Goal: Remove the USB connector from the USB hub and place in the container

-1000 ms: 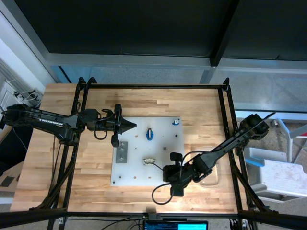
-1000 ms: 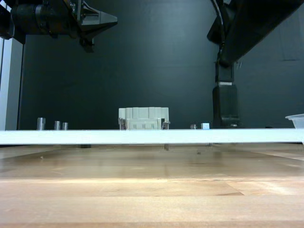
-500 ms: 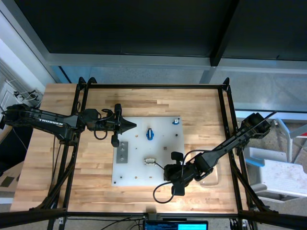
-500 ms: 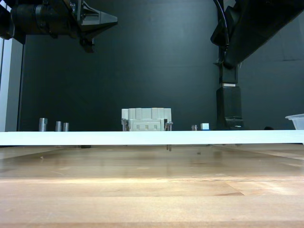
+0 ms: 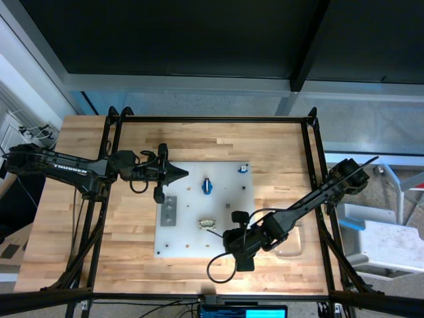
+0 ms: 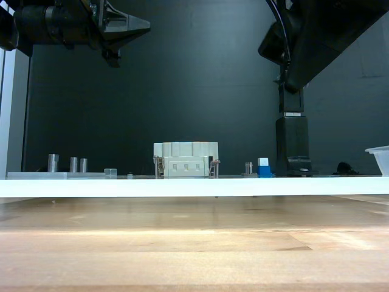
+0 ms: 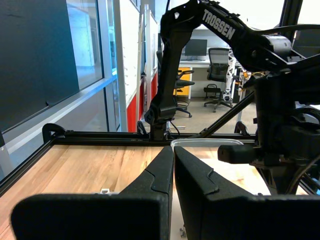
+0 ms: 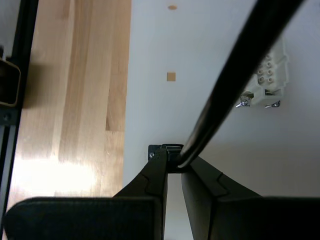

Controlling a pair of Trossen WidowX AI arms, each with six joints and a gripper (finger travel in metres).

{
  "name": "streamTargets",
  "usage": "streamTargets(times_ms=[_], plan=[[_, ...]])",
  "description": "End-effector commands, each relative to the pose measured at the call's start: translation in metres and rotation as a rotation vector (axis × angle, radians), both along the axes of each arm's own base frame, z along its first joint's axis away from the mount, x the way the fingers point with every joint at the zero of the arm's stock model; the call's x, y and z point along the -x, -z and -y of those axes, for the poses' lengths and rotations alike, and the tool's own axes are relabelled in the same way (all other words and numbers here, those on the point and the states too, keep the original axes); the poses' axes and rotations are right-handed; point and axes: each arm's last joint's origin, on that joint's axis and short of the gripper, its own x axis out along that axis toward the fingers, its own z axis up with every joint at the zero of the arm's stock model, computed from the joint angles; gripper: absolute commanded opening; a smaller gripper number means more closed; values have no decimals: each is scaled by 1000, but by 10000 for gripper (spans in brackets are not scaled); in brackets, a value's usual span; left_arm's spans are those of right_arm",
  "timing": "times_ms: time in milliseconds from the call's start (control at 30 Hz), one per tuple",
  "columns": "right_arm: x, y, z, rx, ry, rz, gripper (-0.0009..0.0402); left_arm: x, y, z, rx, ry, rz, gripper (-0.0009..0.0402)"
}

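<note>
My right gripper (image 8: 172,157) is shut on the plug end of the USB connector (image 8: 220,95), whose thin black cable rises past the camera. Just beyond the fingertips sits the small black USB hub (image 8: 161,148) on the white board (image 8: 210,30); whether the plug is in it I cannot tell. In the high view the right gripper (image 5: 227,236) is over the board's near right part and hides the hub. The clear container (image 5: 291,244) lies right of the board, partly under the right arm. My left gripper (image 5: 184,173) is shut and empty, high above the board's far left.
On the board (image 5: 232,192) are a silver-grey socket (image 5: 207,224), a grey metal block with holes (image 5: 169,212) and a blue clip (image 5: 207,186). A black frame (image 5: 311,172) borders the table. In the low view the container's rim (image 6: 379,152) shows at far right.
In the low view the board's near edge has dropped, so its top surface now shows. The right gripper shifted slightly while staying shut. The left arm has not moved.
</note>
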Motion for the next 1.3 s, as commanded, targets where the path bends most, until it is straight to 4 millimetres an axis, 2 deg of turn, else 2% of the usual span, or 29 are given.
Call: streamTargets(times_ms=[33, 267, 600, 900, 1300], plan=[[-3, -3, -1, 8, -37, -36, 0, 0, 0, 0, 0, 0, 1, 1], [-11, -1, -5, 3, -85, -82, 0, 0, 0, 0, 0, 0, 0, 1], [-12, -8, -5, 24, -109, -136, 0, 0, 0, 0, 0, 0, 1, 1], [-12, -10, -5, 31, -91, -99, 0, 0, 0, 0, 0, 0, 1, 1], [10, -5, 2, 16, 5, -2, 0, 0, 0, 0, 0, 0, 1, 1]])
